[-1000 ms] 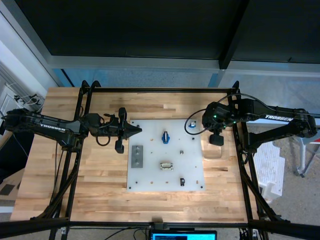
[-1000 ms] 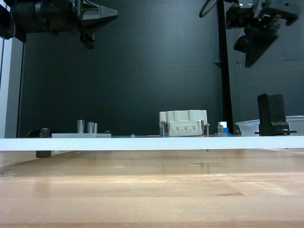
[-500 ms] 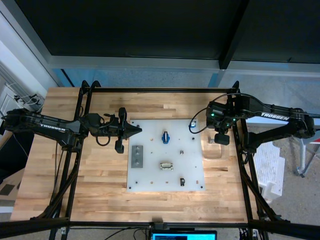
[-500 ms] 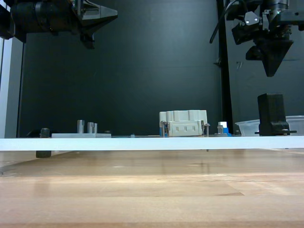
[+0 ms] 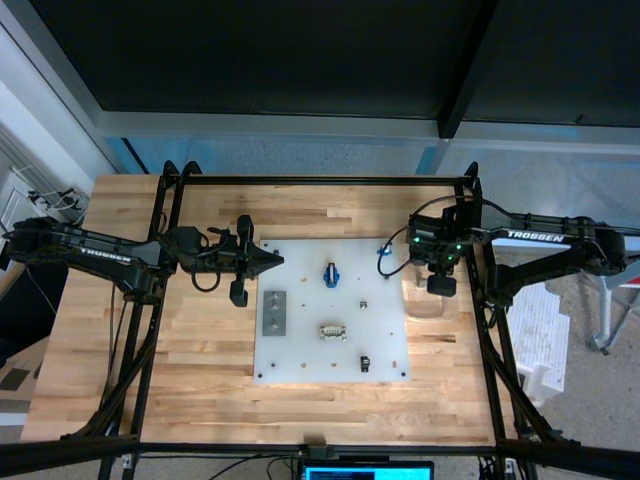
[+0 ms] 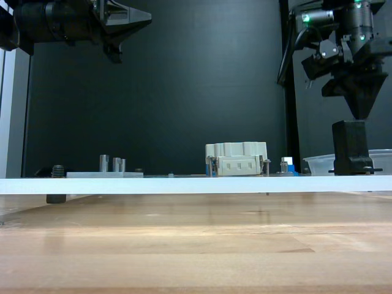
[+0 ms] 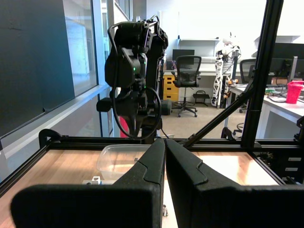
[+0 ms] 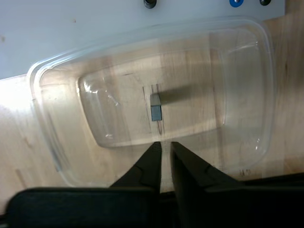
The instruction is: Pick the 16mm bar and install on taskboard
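Note:
The 16mm bar (image 8: pixel 155 108), a short grey peg, lies in the middle of a clear plastic tray (image 8: pixel 237 71) in the right wrist view. My right gripper (image 8: pixel 164 144) hangs above the tray, pointing down, shut and holding nothing. From above, this right gripper (image 5: pixel 441 284) is over the tray (image 5: pixel 424 303), just off the right edge of the white taskboard (image 5: pixel 300 345). My left gripper (image 5: pixel 272 259) hovers shut and empty over the board's back left corner, and in its own wrist view its tips (image 7: pixel 165 140) are together.
The taskboard carries a blue part (image 5: pixel 331 273), a grey block with holes (image 5: pixel 273 311), a beige connector (image 5: pixel 333 331) and a black fixture (image 5: pixel 366 362). In the low view that fixture (image 6: pixel 351 147) stands just below the right gripper (image 6: pixel 361 114). Black frame rails border the table.
The right arm swung right from over the board's back right corner to above the tray, turned its gripper downward and came lower. The left arm stayed still.

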